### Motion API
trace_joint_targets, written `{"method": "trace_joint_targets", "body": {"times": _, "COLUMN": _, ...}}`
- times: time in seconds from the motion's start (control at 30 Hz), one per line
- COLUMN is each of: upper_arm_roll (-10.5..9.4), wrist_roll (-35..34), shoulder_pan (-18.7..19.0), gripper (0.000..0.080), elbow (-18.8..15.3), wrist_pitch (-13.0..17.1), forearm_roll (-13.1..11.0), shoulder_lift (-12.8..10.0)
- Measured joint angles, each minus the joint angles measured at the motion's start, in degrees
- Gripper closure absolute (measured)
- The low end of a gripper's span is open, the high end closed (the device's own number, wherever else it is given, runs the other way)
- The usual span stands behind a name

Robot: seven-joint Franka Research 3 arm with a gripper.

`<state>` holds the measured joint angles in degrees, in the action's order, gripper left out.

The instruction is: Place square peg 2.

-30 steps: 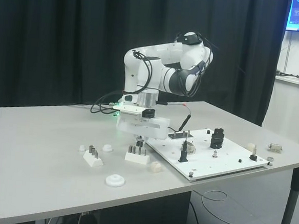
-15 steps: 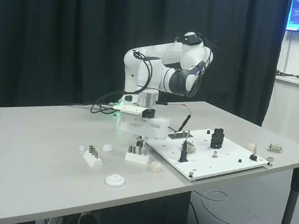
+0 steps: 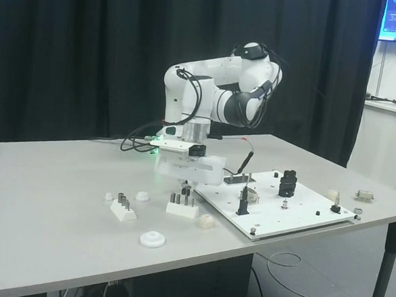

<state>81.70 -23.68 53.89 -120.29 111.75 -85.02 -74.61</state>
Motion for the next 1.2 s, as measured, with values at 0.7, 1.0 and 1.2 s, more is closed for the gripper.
{"method": "trace_joint_targets", "body": {"times": 0.7, "upper_arm_roll": -2.02, "wrist_roll": 1.3, "shoulder_pan": -0.34, "gripper": 0.0739, "elbow": 0.39, "wrist_pitch": 3.35, "forearm_roll": -0.28, "shoulder_lift": 0.0}}
{"method": "trace_joint_targets", "body": {"times": 1.0, "upper_arm_roll": -0.22, "wrist_roll": 2.24, "shoulder_pan": -0.29, "gripper": 0.0618, "elbow": 1.37, "wrist_pitch": 3.64, "forearm_roll": -0.02, "shoulder_lift": 0.12}}
{"method": "trace_joint_targets", "body": {"times": 1.2, "upper_arm_roll": 1.24, "wrist_roll": 2.23, "shoulder_pan": -0.23, "gripper": 0.0618, "elbow": 1.43, "wrist_pitch": 2.87, "forearm_roll": 0.21, "shoulder_lift": 0.33}}
